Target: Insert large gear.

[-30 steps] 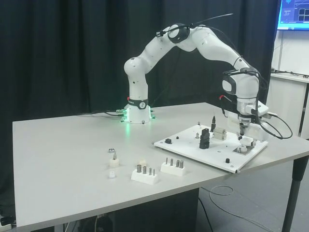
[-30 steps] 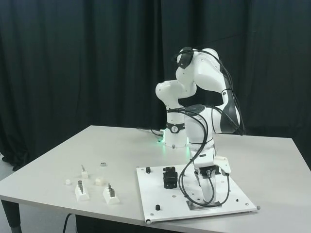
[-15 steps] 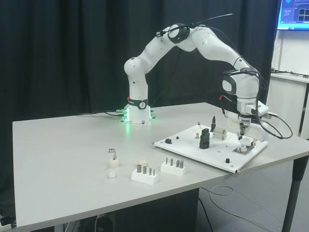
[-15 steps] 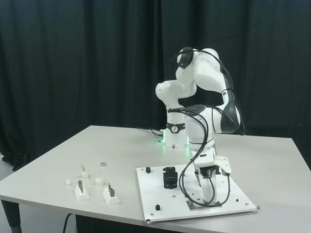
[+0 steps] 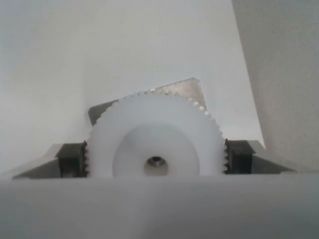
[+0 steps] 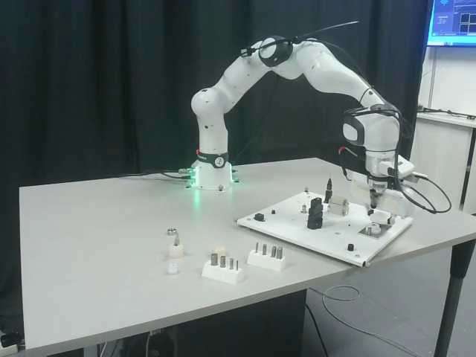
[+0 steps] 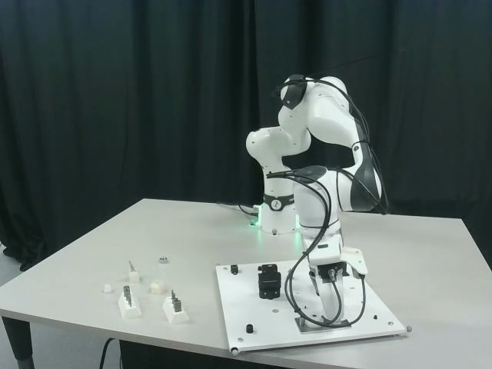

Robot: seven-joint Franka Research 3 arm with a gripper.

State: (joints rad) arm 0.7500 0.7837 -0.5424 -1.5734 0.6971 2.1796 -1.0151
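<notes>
- Presently, item one: large gear [image 5: 156,144], white, toothed rim, small centre bore; held between the two fingers [image 5: 71,158] of the gripper [image 5: 156,164], one black pad pressed against each side of the rim, as the wrist view shows.
- Gripper [image 6: 376,202]: clamped on the gear, pointing down over the far right corner of the white board [image 6: 297,223]; in the second room view it [image 7: 329,301] hangs low over the board's near right part.
- Metal plate [image 5: 189,89]: grey, flat, lying on the board directly under the gear; only its corners show past the gear's rim. Whether the gear touches it cannot be told.
- White board [image 7: 254,304]: flat on the grey table [image 6: 97,223], bearing a black fixture [image 6: 314,213] near its middle and a few small black knobs.
- Arm [image 6: 312,67]: white, arched from its base [image 6: 210,175] at the table's rear, green light at the base.
- Two white holder blocks [image 6: 223,269] with grey pins: on the table, well apart from the board, toward the front left.
- Small white parts [image 6: 175,249]: beside the blocks.
- Black curtain [image 7: 115,92]: behind the table.
</notes>
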